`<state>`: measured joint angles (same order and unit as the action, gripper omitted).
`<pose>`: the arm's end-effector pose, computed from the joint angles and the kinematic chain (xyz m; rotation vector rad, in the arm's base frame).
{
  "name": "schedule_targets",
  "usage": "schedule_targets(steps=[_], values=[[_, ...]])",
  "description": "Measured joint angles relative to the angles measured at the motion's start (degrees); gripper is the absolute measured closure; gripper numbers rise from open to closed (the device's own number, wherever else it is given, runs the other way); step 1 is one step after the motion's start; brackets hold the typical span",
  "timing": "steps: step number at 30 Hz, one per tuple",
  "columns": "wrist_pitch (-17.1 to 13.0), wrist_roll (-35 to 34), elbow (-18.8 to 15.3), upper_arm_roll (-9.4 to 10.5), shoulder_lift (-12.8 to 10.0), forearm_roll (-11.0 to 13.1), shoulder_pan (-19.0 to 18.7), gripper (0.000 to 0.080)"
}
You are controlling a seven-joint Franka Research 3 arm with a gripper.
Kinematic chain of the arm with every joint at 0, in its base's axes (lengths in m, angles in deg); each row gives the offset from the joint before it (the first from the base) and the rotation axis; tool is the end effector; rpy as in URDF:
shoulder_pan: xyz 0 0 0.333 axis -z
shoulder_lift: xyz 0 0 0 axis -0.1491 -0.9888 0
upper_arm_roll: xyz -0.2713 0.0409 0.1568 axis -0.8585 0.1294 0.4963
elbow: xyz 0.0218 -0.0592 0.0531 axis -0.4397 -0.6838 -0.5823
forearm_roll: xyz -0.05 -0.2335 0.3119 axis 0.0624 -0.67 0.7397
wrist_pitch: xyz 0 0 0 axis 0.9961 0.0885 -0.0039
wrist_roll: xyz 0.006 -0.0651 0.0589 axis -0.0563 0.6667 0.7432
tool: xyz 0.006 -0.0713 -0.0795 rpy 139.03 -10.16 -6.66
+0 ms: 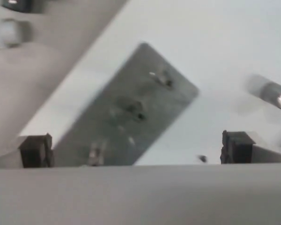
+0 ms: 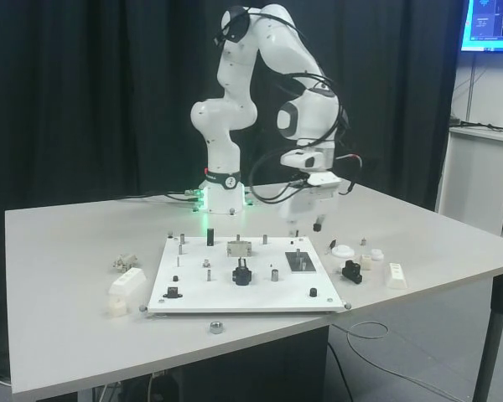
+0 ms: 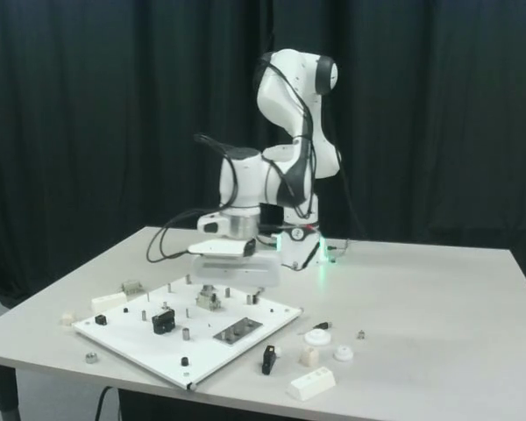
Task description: Remove round peg 4.
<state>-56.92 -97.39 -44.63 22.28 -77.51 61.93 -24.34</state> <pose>0.5798 -0.0381 0.2827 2.9822 -0.7262 0.1127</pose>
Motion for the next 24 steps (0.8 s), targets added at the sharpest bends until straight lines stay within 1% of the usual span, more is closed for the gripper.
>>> schedule_targets(steps=[6, 10, 13, 18, 21, 24], values=[[-0.1, 2.2, 0.7, 0.01, -0.4, 0.1, 2.1, 0.0003], [-0.4, 2.9, 1.6, 0.01, -1.2, 0.4, 3.2, 0.0003], [-0.7, 3.3, 2.5, 0.01, -2.3, 0.4, 4.0, 0.0003], [-0.9, 6.3, 4.7, 0.02, -4.9, 0.6, 5.4, 0.0003], [-0.9, 8.1, 6.2, 0.05, -6.5, 1.6, 6.3, 0.0003], [-0.8, 9.9, 7.6, 0.08, -7.9, 3.1, 7.2, 0.0003]])
